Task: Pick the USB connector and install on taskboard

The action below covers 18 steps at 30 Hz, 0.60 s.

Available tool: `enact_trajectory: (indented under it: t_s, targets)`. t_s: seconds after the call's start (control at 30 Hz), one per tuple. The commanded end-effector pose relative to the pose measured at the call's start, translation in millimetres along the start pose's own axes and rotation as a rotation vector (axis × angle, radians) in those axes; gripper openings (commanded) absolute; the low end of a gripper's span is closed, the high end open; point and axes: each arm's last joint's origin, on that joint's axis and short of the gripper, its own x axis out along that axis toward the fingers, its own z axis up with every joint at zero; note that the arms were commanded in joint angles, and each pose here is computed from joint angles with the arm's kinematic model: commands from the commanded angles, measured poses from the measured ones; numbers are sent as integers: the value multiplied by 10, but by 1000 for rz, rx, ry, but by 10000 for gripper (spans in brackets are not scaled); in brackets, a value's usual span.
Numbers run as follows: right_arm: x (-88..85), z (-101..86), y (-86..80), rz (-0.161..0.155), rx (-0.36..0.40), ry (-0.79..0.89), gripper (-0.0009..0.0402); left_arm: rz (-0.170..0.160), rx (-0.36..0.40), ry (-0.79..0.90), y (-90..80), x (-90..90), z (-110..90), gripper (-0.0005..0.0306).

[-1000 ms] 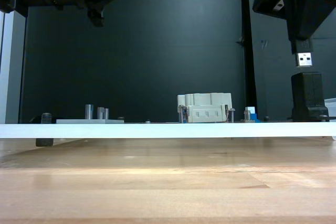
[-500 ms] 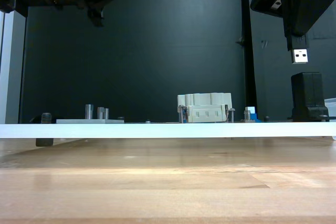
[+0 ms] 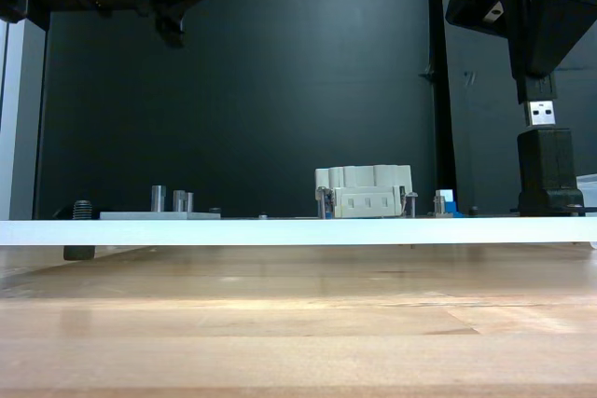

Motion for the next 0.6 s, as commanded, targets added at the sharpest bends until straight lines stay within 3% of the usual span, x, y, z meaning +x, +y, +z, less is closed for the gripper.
enact_trajectory:
  t_s: [0.03,0.6]
  targets:
    - [11,-10,-1,-2,-1,2,0,0,0,0,0,0,0,0]
    - [63,-32,15,16,-2,-8,0,0,0,0,1,0,0,0]
